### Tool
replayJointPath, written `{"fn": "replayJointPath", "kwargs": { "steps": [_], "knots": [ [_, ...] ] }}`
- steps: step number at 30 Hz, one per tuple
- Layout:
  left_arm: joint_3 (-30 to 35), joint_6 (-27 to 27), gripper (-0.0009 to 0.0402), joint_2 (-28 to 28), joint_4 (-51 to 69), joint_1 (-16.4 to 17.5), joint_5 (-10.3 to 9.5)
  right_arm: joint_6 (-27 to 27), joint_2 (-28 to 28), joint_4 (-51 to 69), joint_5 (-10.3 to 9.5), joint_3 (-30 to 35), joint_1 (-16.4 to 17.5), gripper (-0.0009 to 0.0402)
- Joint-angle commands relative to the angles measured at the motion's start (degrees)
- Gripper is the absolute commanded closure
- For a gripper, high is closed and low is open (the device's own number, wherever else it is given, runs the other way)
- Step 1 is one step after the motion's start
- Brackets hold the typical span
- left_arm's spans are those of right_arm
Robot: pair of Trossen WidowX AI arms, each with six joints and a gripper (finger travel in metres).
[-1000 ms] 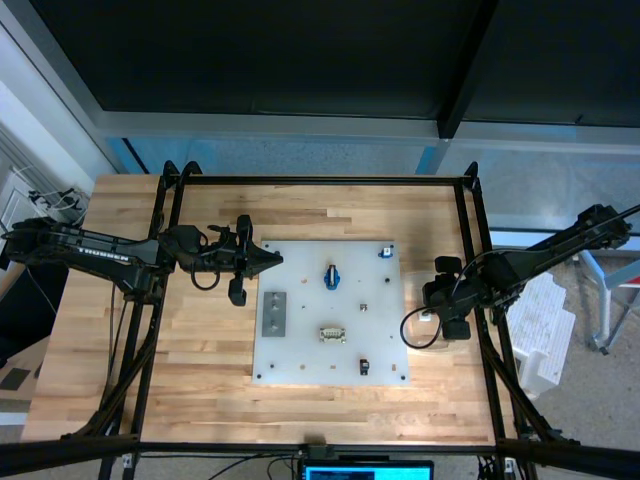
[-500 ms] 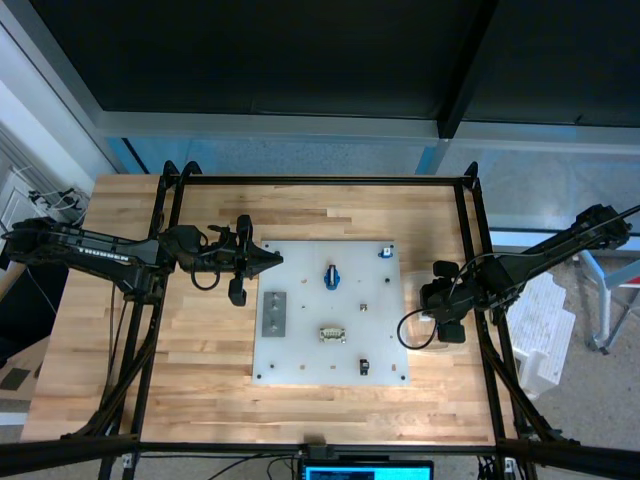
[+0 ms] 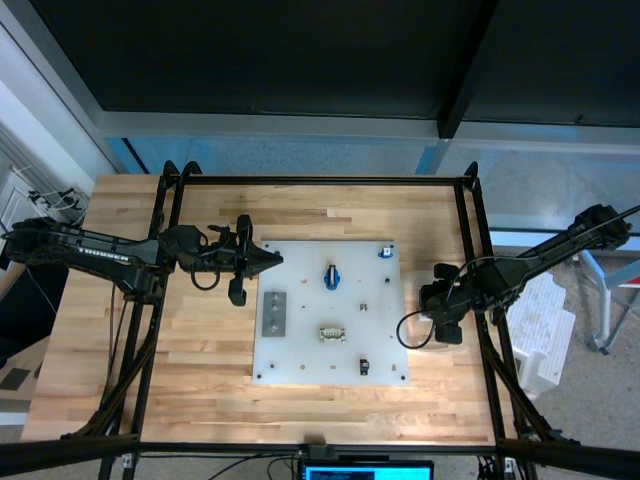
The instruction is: Pick the USB connector and install on taskboard
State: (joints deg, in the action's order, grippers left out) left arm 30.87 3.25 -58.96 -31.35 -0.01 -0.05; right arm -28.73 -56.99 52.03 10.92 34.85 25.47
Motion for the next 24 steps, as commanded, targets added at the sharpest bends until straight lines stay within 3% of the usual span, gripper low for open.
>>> {"fn": "replayJointPath", "kwargs": {
  "steps": [1, 24],
  "knots": [
    [0.0, 0.0, 0.0393, 0.0, 0.0, 0.0, 0.02, 0.2, -1.2, -0.9, 0.72, 0.0, 0.0, 0.0212],
    [0.0, 0.0, 0.0393, 0.0, 0.0, 0.0, 0.02, 0.7, -2.8, -6.9, 0.83, -3.9, 0.6, 0.0213]
  ]
}}
